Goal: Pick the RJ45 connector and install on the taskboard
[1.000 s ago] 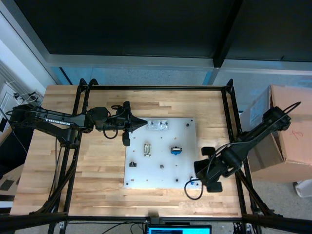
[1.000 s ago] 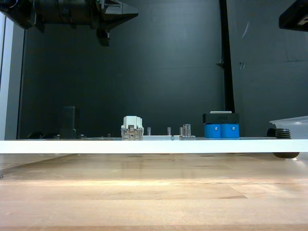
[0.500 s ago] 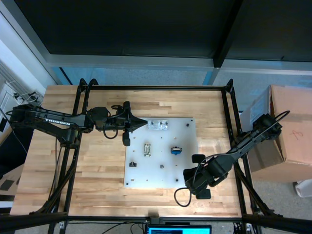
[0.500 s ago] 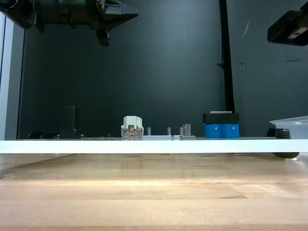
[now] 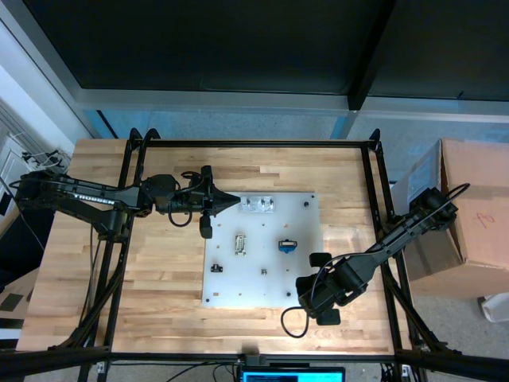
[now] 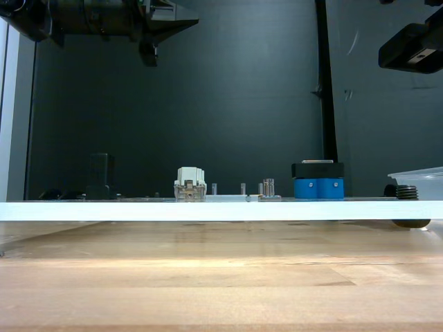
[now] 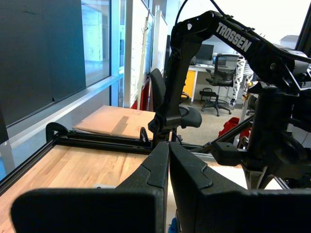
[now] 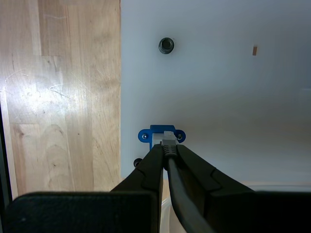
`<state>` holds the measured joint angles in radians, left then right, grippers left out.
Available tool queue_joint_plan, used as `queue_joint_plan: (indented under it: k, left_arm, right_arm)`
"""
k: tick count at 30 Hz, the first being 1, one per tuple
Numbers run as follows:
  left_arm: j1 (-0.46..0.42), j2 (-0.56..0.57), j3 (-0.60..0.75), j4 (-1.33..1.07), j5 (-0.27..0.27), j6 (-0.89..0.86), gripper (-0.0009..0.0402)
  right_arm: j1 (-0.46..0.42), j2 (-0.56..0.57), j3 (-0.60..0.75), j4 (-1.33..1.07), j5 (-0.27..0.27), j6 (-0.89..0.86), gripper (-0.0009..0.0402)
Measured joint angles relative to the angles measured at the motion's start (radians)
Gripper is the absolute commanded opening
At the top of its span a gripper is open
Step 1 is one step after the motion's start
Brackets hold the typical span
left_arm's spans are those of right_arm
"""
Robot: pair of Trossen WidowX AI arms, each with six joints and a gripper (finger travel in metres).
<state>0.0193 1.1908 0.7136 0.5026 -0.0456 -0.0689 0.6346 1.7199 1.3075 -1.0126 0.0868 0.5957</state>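
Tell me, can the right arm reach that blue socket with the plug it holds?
Probably yes. The right pincer, shut on the RJ45 connector, hangs above the white board, the blue socket just ahead, nothing between. The left pincer, shut, hovers over the board's far-left corner, well clear.

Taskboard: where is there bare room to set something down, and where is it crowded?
Free: the wooden table left of the taskboard, and the board strip right of the blue mount. Crowded: the near right corner, where the right hand holds the RJ45 connector above the board; the far left corner, under the shut left hand.
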Motion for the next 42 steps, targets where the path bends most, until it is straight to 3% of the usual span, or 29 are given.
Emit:
queue_joint_plan:
  k: [7,32,42]
  left_arm:
    - [0.000,0.000,0.000,0.000,0.000,0.000,0.0000]
    - [0.000,0.000,0.000,0.001,0.000,0.000,0.0000]
    - [0.000,0.000,0.000,0.000,0.000,0.000,0.0000]
  right_arm:
    - [-0.001,0.000,-0.017,0.013,0.000,-0.002,0.0013]
    - [-0.024,0.027,-0.027,0.037,0.018,0.001,0.0169]
    - [-0.034,0.023,-0.009,0.027,0.018,0.000,0.0173]
